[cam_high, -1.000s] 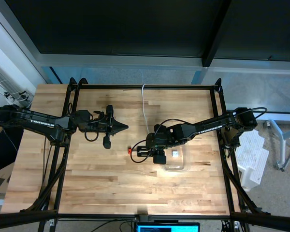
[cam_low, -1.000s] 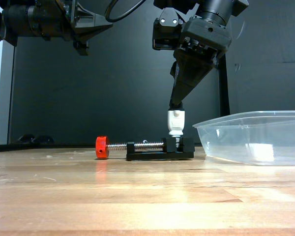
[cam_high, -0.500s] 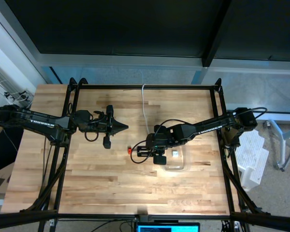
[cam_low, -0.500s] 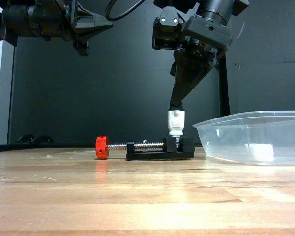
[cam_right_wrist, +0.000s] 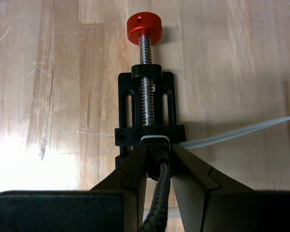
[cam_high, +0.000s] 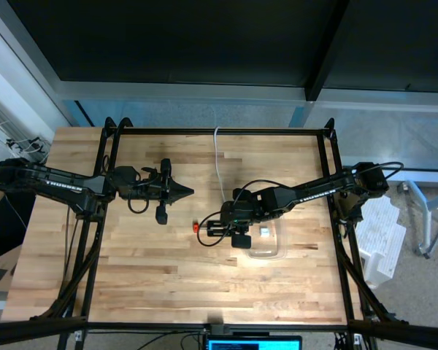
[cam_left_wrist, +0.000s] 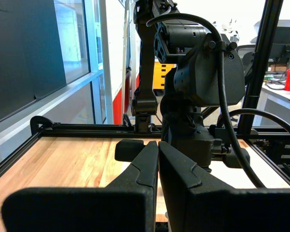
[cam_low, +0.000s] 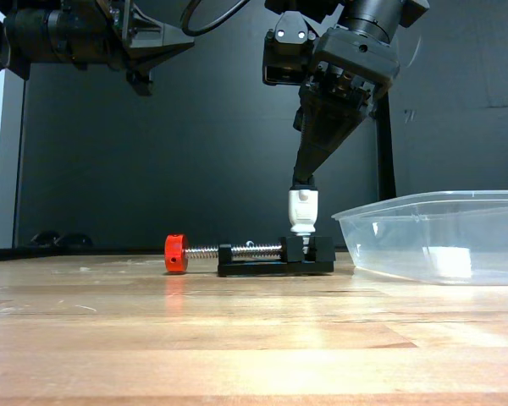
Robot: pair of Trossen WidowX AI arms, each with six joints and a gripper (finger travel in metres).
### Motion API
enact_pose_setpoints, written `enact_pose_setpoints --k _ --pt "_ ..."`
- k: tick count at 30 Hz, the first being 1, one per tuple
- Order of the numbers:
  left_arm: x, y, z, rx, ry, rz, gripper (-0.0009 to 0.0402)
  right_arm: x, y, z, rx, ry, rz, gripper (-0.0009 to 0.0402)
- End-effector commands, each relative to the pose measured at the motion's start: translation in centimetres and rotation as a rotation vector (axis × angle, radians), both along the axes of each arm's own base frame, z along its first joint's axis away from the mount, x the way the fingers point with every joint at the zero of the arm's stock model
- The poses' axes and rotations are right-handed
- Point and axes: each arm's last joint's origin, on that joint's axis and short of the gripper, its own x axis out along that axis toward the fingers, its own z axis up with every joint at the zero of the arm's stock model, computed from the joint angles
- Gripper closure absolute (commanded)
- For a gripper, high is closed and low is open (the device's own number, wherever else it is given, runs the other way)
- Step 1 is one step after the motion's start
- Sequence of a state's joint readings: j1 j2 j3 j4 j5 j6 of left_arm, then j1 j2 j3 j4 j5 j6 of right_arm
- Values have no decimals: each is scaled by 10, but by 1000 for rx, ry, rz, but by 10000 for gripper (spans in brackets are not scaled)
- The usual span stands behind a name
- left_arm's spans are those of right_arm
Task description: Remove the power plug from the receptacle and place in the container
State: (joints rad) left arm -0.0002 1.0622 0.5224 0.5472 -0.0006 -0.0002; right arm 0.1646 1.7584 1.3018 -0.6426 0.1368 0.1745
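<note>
**Low view: plug pinched, not pulled out yet**

The wooden bench [cam_high: 131, 255] holds all the things. The left gripper [cam_high: 184, 192] hangs high over the bench, well apart from the work. Its jaws are pressed together on nothing.

The right gripper [cam_low: 303, 178] points down at the clamp. The container [cam_low: 440, 237] sits just beside the black clamp [cam_low: 275, 256], on the side away from the red knob [cam_low: 176, 253]. The clamp holds the white receptacle [cam_low: 302, 211] standing up.

The power plug [cam_right_wrist: 156, 155] is small and black and sits in the top of the receptacle. The right jaws are almost shut, and I think they pinch the plug, though the tips hide most of it. A black cord [cam_right_wrist: 157, 212] runs back from the plug between the jaws.

Here is what could go wrong:

- **Slipping off:** The jaws hold only a little bit of the plug, so a hard pull could make them slip off.
- **Lifting the clamp:** If the plug is stuck tight, the whole clamp could lift off the bench, then fall or bump the container.
- **Jamming:** A pull that leans to one side could jam the plug in its holes.
- **Snagging:** The white cable [cam_right_wrist: 241, 133] from the receptacle could tug or snag.
- **Missing the tub:** The plug is tiny, so letting go too soon could drop it on the container's rim or on the bench.
</note>
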Motion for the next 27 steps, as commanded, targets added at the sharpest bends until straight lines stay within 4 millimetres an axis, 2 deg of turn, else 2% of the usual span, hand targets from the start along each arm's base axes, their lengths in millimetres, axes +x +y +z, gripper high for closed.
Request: enact_pose_setpoints --k 1,27 --pt "0 0 0 0 0 0 393 0 0 1 0 -3 -1 393" --pt "0 0 0 0 -1 0 393 -7 0 22 11 -40 6 393"
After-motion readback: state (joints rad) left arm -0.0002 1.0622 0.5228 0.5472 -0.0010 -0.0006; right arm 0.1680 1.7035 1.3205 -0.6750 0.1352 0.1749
